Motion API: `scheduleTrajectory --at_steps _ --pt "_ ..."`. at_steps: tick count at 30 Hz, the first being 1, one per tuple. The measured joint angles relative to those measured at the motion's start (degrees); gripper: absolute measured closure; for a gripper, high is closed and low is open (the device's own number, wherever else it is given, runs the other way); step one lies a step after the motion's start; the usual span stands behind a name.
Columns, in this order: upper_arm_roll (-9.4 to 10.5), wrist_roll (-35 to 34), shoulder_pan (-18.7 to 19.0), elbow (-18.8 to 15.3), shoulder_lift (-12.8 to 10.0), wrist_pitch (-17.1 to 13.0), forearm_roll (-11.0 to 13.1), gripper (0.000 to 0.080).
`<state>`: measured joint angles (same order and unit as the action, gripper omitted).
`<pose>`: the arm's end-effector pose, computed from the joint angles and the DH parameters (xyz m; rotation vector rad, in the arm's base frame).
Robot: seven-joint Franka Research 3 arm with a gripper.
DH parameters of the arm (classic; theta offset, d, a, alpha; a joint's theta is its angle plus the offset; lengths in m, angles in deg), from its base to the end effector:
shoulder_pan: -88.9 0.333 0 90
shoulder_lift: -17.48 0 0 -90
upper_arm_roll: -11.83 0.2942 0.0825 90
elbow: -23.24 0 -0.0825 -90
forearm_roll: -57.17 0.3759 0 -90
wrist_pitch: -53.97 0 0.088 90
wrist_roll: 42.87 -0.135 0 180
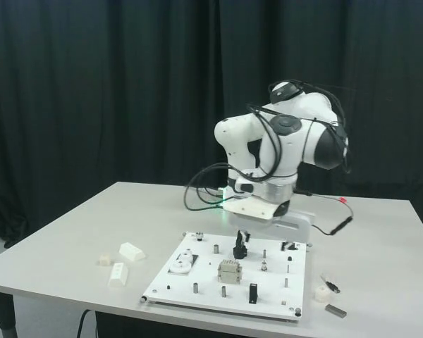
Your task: Remove waterproof.
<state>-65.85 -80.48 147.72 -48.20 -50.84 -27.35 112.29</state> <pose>0.6497 0.1750 0.2843 2.6562 -1.1663 -0.2487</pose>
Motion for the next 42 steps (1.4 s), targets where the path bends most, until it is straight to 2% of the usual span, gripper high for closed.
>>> scheduleTrajectory --at_steps 10,17,29,35,42 --pt "-3.23 8.62 1.79 -8.26 -0.01 -0.69 0.82 0.0003" --pt "-4.61 13.36 3.31 -14.37 -0.08 -3.30 3.59 0.0003" --pt "-4.77 18.85 6.11 -22.88 -0.58 -9.46 9.59 0.0003" --pt "-4.76 20.27 7.50 -25.61 -1.46 -11.53 12.14 0.0003" --pt "-4.61 21.27 9.08 -27.87 -2.75 -13.54 14.05 0.0003"
